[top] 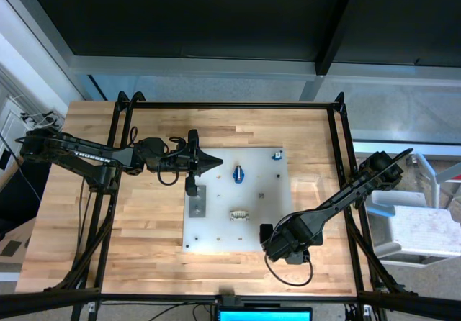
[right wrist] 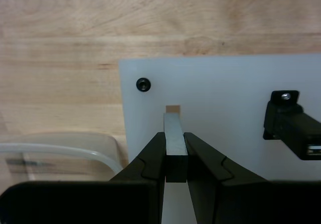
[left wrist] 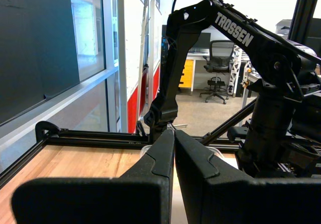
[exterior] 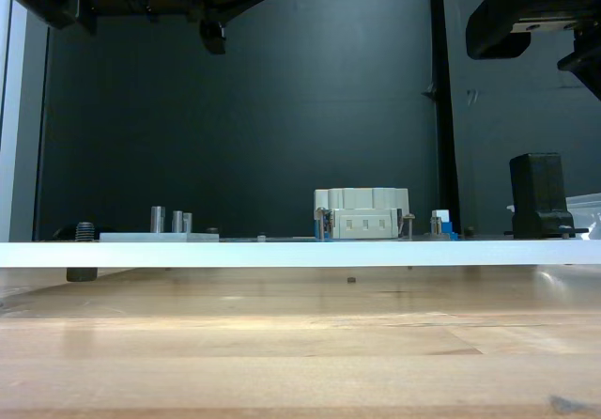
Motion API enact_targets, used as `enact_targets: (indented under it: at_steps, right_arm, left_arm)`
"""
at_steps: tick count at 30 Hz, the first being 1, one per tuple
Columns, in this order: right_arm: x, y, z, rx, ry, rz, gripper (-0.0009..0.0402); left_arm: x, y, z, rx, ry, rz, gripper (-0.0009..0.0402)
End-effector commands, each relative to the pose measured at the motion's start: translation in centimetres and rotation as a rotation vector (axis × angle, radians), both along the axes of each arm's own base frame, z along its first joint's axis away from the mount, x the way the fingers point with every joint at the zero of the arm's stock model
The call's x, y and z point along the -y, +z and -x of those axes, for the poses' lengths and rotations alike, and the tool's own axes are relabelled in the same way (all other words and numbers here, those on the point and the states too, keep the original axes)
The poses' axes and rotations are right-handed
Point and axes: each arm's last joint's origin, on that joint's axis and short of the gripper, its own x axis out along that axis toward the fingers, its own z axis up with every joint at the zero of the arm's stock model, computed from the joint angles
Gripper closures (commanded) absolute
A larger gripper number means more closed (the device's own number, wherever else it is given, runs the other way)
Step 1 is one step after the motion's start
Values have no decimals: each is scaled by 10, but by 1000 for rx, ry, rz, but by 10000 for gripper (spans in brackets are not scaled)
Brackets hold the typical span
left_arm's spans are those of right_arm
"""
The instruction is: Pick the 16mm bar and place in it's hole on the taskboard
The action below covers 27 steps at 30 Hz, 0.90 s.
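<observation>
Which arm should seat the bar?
Right. The right tool grips the 16mm bar above the taskboard, just short of the square hole. The left tool, shut and empty, hovers over the board's far-left corner.

A light wooden butcher-block surface [top: 144, 220] is ringed by a black metal frame [top: 230, 106]. A blue plastic fitting [top: 239, 173] stands beyond a beige multi-pin connector [top: 239, 214]. A grey metal plate [top: 197, 202] with upright pegs lies left of both. A clear plastic tub [right wrist: 60, 148] sits on the wood.
</observation>
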Motion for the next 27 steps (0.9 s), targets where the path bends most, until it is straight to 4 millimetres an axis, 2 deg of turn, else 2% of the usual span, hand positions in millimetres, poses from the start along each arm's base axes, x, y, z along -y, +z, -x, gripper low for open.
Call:
enact_targets:
  at_steps: [1,27]
  right_arm:
    - [-1,-1,0,3,6,-1,394]
    - [-4,-5,1,5,40,-3,393]
  left_arm:
    - [0,0,0,0,0,0,393]
    - [0,0,0,0,0,0,393]
